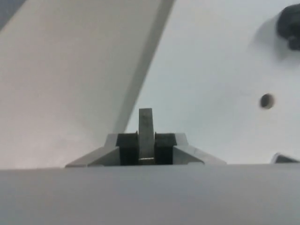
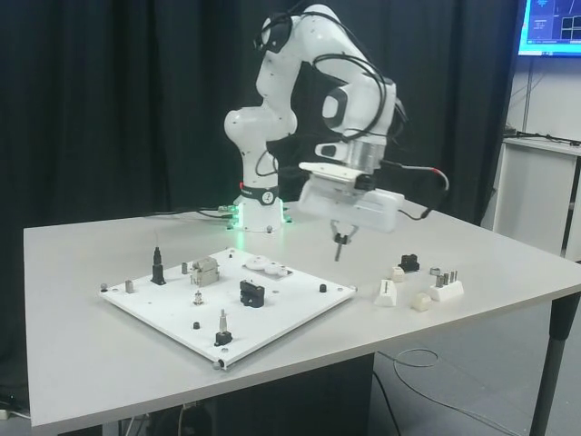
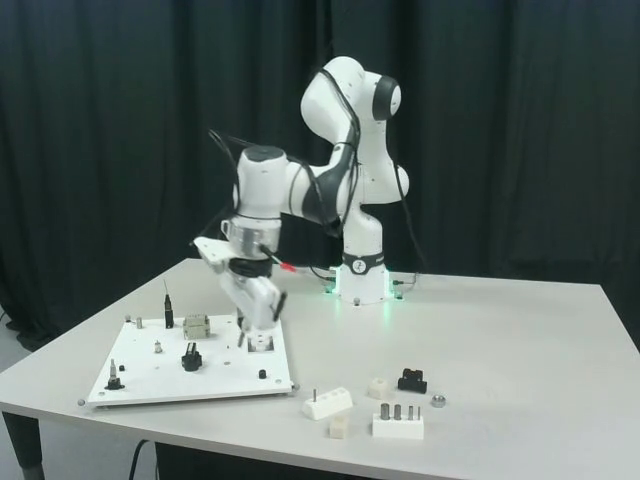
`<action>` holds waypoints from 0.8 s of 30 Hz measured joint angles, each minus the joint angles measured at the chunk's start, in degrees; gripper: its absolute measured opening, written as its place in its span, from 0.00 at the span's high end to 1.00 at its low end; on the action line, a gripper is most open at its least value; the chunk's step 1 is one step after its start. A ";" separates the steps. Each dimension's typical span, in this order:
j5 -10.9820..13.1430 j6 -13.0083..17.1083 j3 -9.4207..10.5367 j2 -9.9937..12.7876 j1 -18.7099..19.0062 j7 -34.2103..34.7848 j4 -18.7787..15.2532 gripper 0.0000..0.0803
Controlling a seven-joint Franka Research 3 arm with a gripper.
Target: Insert square peg 2.
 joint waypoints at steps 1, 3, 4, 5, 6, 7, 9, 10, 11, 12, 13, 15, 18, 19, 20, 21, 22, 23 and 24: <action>-0.06 0.00 -0.01 -0.21 -0.45 0.00 0.00 0.91; -0.15 0.00 0.00 -0.66 -1.48 0.00 0.00 0.91; -0.17 0.00 -0.01 -0.86 -1.97 -0.01 0.00 0.91; -0.20 0.00 -0.02 -1.06 -2.44 -0.09 0.00 0.91; -0.24 0.00 -0.01 -1.25 -2.96 -0.26 0.00 0.91; -0.28 0.00 -0.02 -1.42 -3.41 -0.50 0.00 0.91; -0.36 0.00 -0.03 -1.73 -4.35 -1.21 0.00 0.91; -0.38 0.01 -0.03 -1.87 -4.79 -1.65 0.00 0.91; -0.38 0.02 -0.03 -1.99 -5.24 -2.13 0.00 0.91; -0.38 0.04 -0.04 -2.09 -5.67 -2.57 0.00 0.91; -0.38 0.09 -0.04 -2.19 -6.16 -3.03 0.00 0.91; -0.37 0.22 -0.05 -2.29 -7.08 -3.67 0.00 0.91; -0.23 0.36 -0.05 -2.35 -8.44 -4.49 0.00 0.91; -0.06 0.38 -0.04 -2.36 -8.90 -4.78 0.00 0.91; 0.19 0.39 -0.04 -2.36 -9.34 -5.08 0.00 0.91; 0.51 0.40 -0.04 -2.36 -9.77 -5.36 0.00 0.91; 0.89 0.40 -0.05 -2.36 -10.22 -5.65 0.00 0.91; 1.29 0.40 -0.04 -2.36 -10.64 -5.97 0.00 0.91; 1.75 0.40 -0.05 -2.36 -11.08 -6.33 0.00 0.91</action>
